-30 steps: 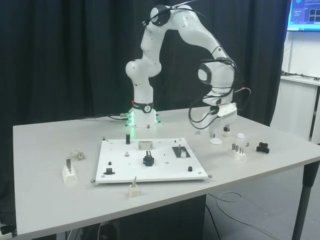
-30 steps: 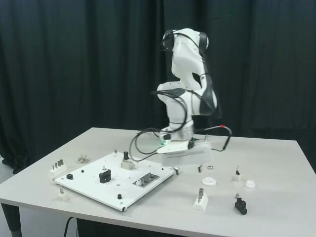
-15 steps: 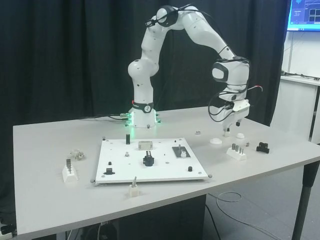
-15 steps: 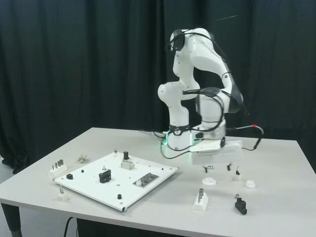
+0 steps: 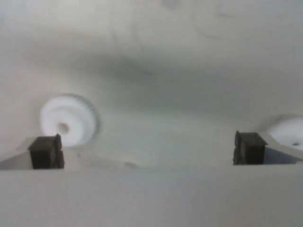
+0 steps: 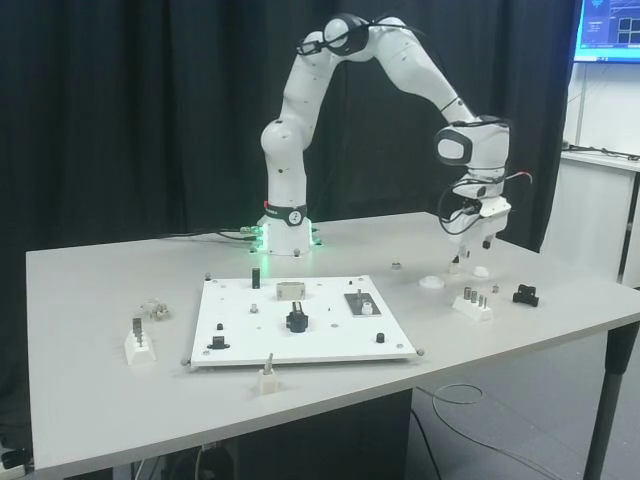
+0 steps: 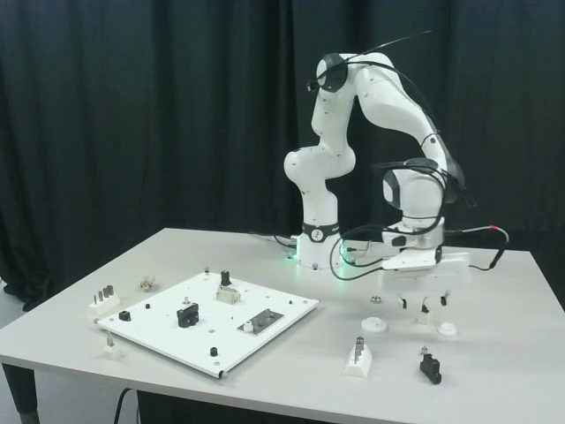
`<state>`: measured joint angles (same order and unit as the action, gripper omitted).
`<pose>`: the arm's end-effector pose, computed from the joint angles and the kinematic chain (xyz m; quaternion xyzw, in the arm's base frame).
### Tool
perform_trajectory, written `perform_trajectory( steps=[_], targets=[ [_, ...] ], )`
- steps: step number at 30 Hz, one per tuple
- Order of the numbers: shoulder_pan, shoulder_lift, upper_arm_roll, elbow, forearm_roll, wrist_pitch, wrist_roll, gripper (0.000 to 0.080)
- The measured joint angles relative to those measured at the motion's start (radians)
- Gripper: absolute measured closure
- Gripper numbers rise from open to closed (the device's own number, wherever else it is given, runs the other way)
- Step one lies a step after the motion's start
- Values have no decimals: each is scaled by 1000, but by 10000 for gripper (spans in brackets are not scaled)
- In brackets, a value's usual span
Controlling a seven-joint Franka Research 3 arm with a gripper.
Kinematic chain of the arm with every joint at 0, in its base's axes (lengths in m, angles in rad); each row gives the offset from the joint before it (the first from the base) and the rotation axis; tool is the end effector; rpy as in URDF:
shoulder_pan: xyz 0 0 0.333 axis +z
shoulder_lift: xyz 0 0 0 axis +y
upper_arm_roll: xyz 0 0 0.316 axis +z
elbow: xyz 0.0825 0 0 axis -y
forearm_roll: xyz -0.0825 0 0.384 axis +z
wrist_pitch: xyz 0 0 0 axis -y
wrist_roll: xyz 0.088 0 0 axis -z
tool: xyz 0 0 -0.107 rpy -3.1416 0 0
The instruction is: Pick medium gear.
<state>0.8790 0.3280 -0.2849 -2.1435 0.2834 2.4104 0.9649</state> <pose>0.4674 0.3186 0.2510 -0.9579 0.2826 0.0467 0.0194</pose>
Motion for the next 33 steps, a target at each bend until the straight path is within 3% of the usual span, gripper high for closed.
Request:
perform_trajectory(
  steps=[14, 33],
  targets=[
    [95, 62, 1, 1, 0, 80, 82, 3],
    [137, 157, 2, 60, 2, 98, 114, 3]
  ],
)
